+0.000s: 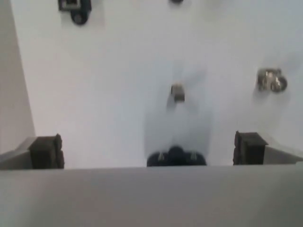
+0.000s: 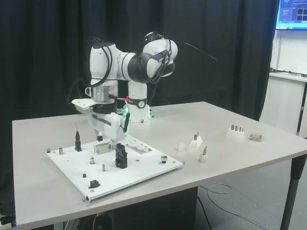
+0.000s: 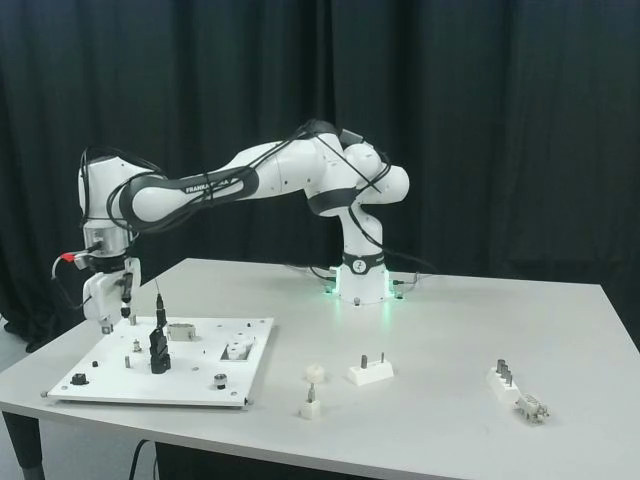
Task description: Pick square peg 1.
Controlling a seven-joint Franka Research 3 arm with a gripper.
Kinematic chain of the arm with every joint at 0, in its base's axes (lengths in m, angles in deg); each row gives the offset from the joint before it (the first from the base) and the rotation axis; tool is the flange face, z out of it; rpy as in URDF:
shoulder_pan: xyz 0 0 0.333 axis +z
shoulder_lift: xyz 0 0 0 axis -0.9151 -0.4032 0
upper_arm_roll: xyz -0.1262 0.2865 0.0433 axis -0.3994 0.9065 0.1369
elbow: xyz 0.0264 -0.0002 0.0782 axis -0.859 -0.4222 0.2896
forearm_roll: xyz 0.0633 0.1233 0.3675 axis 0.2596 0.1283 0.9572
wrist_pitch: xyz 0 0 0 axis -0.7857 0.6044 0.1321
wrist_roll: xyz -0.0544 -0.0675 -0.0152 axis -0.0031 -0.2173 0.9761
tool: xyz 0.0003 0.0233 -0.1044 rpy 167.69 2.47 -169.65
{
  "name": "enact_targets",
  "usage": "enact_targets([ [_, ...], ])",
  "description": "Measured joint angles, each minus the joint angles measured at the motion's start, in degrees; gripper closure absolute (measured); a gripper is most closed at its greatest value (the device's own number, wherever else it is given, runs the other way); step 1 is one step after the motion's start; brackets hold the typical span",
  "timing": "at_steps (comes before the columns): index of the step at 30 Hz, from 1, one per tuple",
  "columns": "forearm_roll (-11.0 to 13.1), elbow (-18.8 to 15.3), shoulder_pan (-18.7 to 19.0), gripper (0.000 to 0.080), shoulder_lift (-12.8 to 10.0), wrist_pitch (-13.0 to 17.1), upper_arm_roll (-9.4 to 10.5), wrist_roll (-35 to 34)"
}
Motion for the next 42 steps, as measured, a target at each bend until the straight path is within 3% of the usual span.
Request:
enact_targets([
  [24,0.7,-0.6,6.7,0.0003,1.0,-18.0,-5.47,-4.5],
  [33,0.8,-4.2,12.0,0.0003,1.0,-20.4,-6.16,-4.9],
  [42,2.3,-10.6,19.6,0.0003,0.8,-20.5,-7.46,-4.9],
])
